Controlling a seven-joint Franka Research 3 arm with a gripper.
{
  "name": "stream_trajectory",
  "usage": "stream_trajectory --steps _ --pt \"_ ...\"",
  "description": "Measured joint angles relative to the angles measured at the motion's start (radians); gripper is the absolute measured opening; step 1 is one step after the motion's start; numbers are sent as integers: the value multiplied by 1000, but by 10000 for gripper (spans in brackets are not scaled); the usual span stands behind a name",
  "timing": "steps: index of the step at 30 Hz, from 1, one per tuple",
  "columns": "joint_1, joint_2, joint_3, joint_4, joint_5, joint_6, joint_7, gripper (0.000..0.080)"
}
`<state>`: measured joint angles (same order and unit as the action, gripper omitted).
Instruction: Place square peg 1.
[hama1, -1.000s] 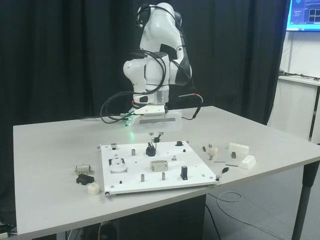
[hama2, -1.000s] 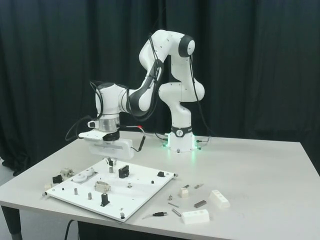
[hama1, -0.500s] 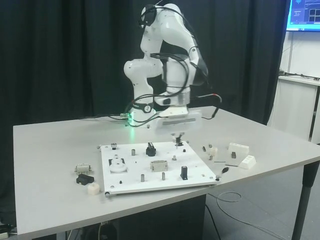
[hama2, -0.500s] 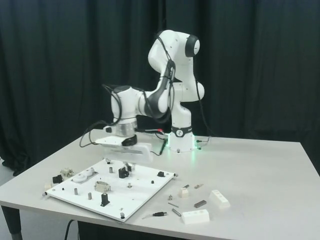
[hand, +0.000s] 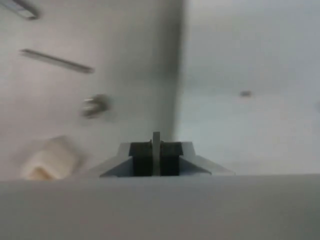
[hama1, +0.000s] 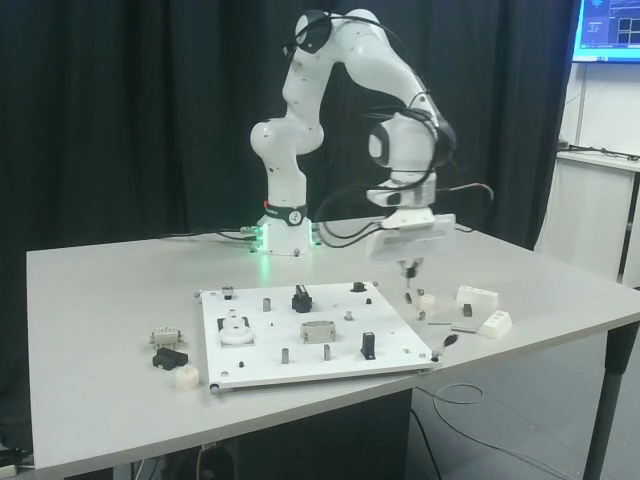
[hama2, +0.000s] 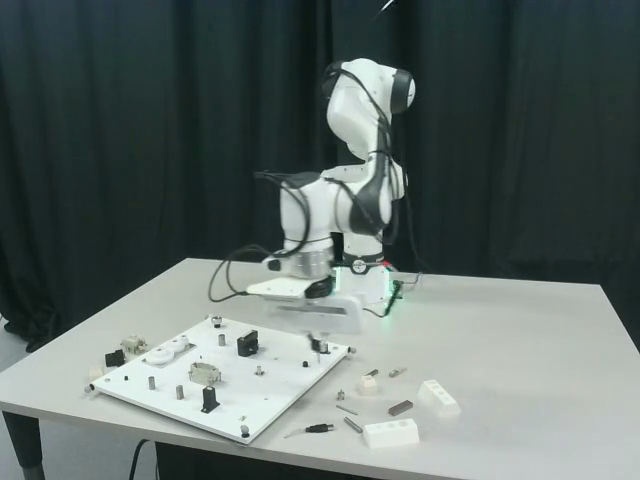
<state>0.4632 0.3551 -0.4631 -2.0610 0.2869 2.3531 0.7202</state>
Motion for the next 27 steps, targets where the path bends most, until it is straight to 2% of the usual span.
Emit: stream_trajectory --steps 13,27 --pt "144 0 0 4 -22 12 98 28" --pt "205 11 1 4 -23 21 108 28"
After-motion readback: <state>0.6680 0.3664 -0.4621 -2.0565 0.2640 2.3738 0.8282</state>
